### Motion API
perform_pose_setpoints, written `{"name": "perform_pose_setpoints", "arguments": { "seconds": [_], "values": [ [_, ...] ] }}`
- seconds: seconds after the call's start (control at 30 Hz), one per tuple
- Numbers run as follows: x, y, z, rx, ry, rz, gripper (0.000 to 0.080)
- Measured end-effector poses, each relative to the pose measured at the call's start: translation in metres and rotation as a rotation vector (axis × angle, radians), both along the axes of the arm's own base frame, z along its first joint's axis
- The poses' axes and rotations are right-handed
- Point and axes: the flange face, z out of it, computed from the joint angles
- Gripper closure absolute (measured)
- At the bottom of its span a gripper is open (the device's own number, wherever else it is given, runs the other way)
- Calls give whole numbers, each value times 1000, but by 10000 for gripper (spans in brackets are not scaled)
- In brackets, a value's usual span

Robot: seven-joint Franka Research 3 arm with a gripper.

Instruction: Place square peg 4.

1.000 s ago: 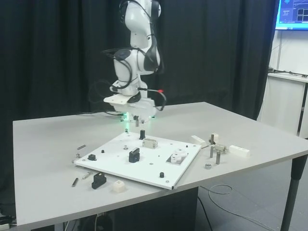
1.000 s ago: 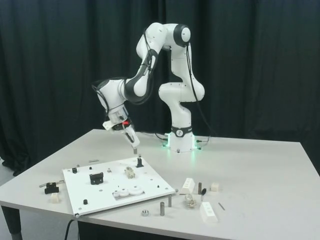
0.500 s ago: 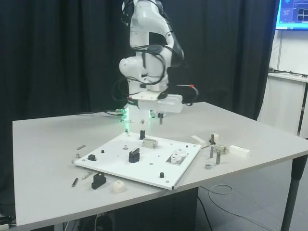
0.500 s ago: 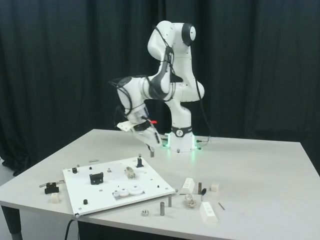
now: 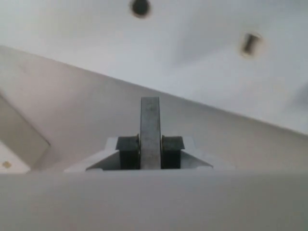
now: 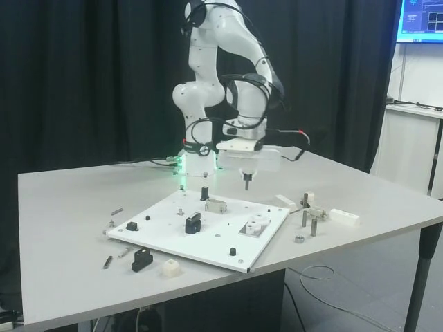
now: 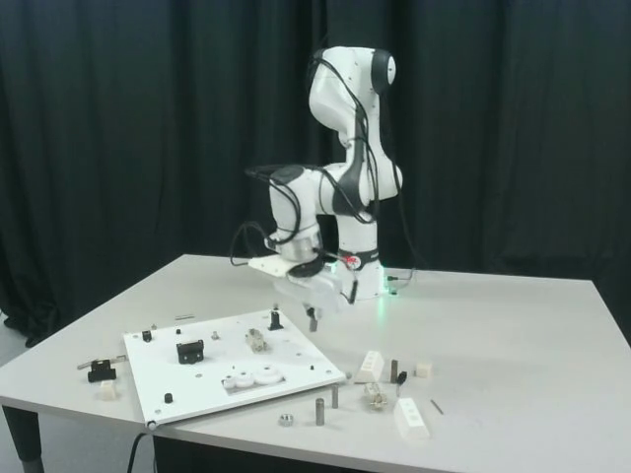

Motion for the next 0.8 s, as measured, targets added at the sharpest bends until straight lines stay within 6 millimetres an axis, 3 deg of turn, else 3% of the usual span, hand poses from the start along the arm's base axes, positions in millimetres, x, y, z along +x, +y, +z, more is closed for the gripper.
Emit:
{"name": "perform_pose_setpoints", "arguments": {
  "seconds": [0.3, 0.8],
  "values": [
    [7, 28, -22, -34, -24, 67, 708],
    [10, 55, -38, -39, -41, 100, 708]
  ]
}}
